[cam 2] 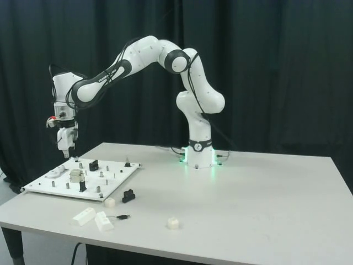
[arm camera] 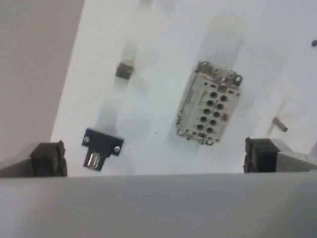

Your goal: Remove waterproof.

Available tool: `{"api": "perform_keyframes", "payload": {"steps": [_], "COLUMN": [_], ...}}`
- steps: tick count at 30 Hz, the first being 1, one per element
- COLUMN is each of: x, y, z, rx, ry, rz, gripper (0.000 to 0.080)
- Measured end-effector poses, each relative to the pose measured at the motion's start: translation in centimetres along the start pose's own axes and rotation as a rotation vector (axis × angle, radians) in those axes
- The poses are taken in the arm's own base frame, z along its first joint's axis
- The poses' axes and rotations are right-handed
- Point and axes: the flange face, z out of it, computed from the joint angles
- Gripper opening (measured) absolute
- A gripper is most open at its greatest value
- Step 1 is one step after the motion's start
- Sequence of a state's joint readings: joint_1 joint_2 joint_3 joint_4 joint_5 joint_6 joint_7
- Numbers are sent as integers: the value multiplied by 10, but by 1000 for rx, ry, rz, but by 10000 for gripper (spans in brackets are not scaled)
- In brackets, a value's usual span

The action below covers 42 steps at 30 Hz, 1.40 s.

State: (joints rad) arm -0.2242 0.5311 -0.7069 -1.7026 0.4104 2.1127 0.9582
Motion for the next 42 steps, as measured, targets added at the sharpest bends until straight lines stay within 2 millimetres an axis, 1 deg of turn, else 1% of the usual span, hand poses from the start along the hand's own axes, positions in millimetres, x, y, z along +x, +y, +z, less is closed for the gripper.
{"api": "perform_keyframes", "payload": {"steps": [7, 12, 19, 33, 42], "x": [16, 21, 19, 9, 9], "y": [7, 12, 16, 15, 13], "z": [10, 18, 28, 42, 51], "rx": [-4, -13, -25, -51, -51], "ry": [-18, -30, -48, -45, -28], "rz": [91, 142, 185, 251, 268], "gripper": [800, 800, 800, 800, 800]}}
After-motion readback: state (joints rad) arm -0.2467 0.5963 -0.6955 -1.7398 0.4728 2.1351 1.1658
